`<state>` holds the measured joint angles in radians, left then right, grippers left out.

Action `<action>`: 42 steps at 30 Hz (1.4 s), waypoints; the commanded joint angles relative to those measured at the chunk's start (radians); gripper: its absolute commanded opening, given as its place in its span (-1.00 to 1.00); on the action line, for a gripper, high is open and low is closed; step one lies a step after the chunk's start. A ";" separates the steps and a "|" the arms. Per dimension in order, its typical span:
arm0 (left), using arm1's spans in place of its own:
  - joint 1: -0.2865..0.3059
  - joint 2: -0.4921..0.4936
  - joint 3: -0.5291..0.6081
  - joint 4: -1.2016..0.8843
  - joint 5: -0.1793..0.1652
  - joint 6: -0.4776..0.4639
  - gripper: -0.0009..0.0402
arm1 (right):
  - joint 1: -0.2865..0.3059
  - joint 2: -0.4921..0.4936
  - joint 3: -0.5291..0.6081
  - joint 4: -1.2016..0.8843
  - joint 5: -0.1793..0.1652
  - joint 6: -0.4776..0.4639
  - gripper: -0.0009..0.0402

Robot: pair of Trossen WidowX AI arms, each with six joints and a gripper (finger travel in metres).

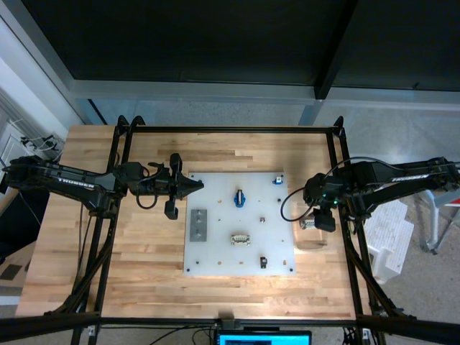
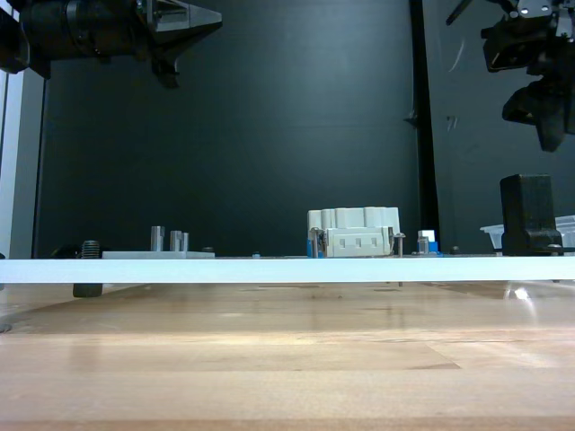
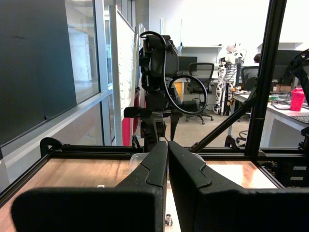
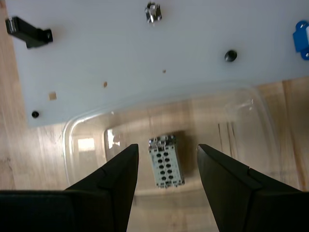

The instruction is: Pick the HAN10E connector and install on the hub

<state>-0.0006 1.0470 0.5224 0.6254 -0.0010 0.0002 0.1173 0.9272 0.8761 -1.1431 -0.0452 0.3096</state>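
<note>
The HAN10E connector (image 4: 165, 161) is a small light-grey insert with two rows of dark contacts. It lies flat inside a clear plastic tray (image 4: 87, 130) on the wood just off the white board's right edge, seen also as the connector (image 1: 307, 224). My right gripper (image 4: 167, 148) hangs above it, open, one finger on each side and well clear of it. The hub (image 1: 241, 239) sits on the white board (image 1: 215, 262) near its front middle, and the hub (image 2: 353, 232) stands beige there. My left gripper (image 1: 198, 184) is shut and empty, held high over the board's left edge.
On the board stand a grey metal block (image 1: 198, 223) at the left, a blue upright piece (image 1: 240, 198) behind the hub, and a small black piece (image 1: 264, 261) at the front right. A black frame borders the wooden table (image 1: 108, 273).
</note>
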 commanded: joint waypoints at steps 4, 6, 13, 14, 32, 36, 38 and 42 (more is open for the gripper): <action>0.000 0.000 0.000 0.000 0.000 0.000 -0.96 | 0.024 0.000 0.000 -0.031 0.000 0.016 -0.13; 0.000 0.000 0.000 0.000 0.000 0.000 -0.96 | 0.031 0.000 0.000 -0.033 0.000 0.019 -0.13; 0.000 0.000 0.000 0.000 0.000 0.000 -0.96 | 0.046 0.000 0.000 -0.058 0.001 0.024 -0.13; 0.000 0.000 0.000 0.000 0.000 0.000 -0.96 | 0.047 0.001 0.000 -0.058 0.002 0.024 -0.13; 0.000 0.000 0.000 0.000 0.000 0.000 -0.96 | 0.067 0.051 -0.003 -0.062 0.054 0.023 -0.13; 0.000 0.000 0.000 0.000 0.000 0.000 -0.96 | 0.076 0.051 -0.004 -0.062 0.073 0.027 -0.13; 0.000 0.000 0.000 0.000 0.000 0.000 -0.96 | 0.084 0.051 -0.004 -0.063 0.075 0.027 -0.13; 0.000 0.000 0.000 0.000 0.000 0.000 -0.96 | 0.099 0.051 -0.004 -0.061 0.080 0.047 -0.13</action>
<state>-0.0006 1.0470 0.5228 0.6254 -0.0010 0.0002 0.2104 0.9779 0.8722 -1.2049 0.0338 0.3447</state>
